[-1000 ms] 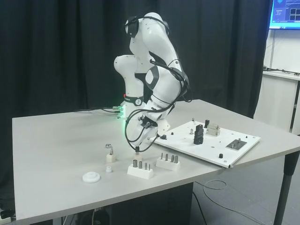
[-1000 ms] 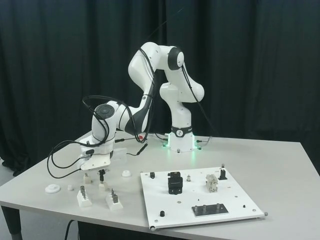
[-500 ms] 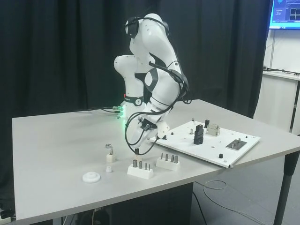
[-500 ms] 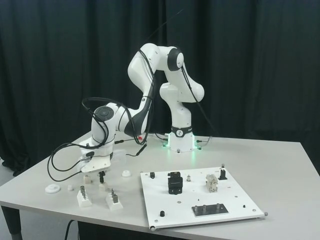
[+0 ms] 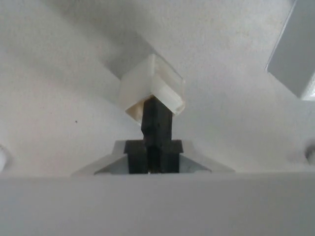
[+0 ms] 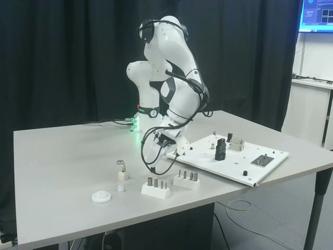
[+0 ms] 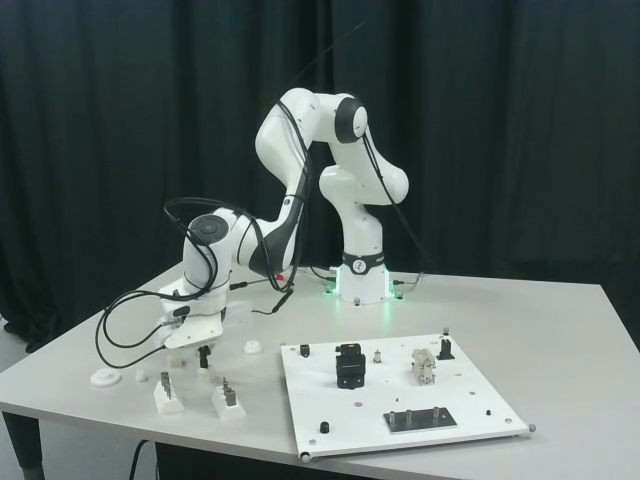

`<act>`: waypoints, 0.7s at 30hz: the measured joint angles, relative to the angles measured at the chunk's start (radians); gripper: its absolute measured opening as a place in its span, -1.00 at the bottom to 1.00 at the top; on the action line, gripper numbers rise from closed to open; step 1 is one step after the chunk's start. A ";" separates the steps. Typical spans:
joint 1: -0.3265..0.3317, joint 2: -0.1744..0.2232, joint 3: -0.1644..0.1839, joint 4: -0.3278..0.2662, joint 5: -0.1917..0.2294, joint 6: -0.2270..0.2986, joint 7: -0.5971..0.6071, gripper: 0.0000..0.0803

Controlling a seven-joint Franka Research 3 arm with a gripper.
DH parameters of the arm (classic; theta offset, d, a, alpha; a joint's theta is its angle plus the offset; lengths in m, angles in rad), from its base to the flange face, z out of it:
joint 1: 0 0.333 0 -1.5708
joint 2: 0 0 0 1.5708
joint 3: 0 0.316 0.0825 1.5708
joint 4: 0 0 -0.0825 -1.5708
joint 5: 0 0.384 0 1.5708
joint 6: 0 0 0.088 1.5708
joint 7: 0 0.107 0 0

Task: Place USB.

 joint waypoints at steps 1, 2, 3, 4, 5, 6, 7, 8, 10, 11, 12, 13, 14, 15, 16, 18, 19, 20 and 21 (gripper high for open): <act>0.000 0.001 0.000 0.000 0.002 0.002 -0.002 -0.87; 0.000 0.002 0.000 0.000 0.003 0.004 -0.004 -0.87; 0.000 0.003 0.000 0.000 0.004 0.006 -0.006 -0.87; 0.000 0.003 0.000 0.000 0.004 0.008 -0.007 -0.87; 0.000 0.004 0.000 0.000 0.005 0.009 -0.009 -0.87; 0.000 0.005 0.000 0.000 0.005 0.009 -0.010 -0.87; 0.000 0.006 0.000 0.000 0.005 0.009 -0.011 -0.87; 0.000 0.006 0.000 0.000 0.005 0.009 -0.012 -0.71; 0.000 0.006 -0.001 0.000 0.005 0.009 -0.015 -0.71; 0.000 0.006 -0.001 0.000 0.005 0.009 -0.016 -0.71; 0.000 0.006 -0.001 0.000 0.005 0.009 -0.017 -0.71; 0.000 0.006 -0.001 0.001 0.005 0.009 -0.018 -0.71; 0.000 0.006 -0.002 0.001 0.005 0.009 -0.019 -0.71; 0.001 0.006 -0.002 0.002 0.005 0.008 -0.020 -0.71; 0.001 0.006 -0.003 0.003 0.005 0.007 -0.020 -0.71; 0.004 0.006 -0.007 0.007 0.005 0.001 -0.020 0.79; 0.007 0.006 -0.010 0.010 0.005 -0.003 -0.020 0.79; 0.009 0.006 -0.012 0.013 0.005 -0.008 -0.020 0.79; 0.011 0.006 -0.014 0.017 0.005 -0.014 -0.020 0.79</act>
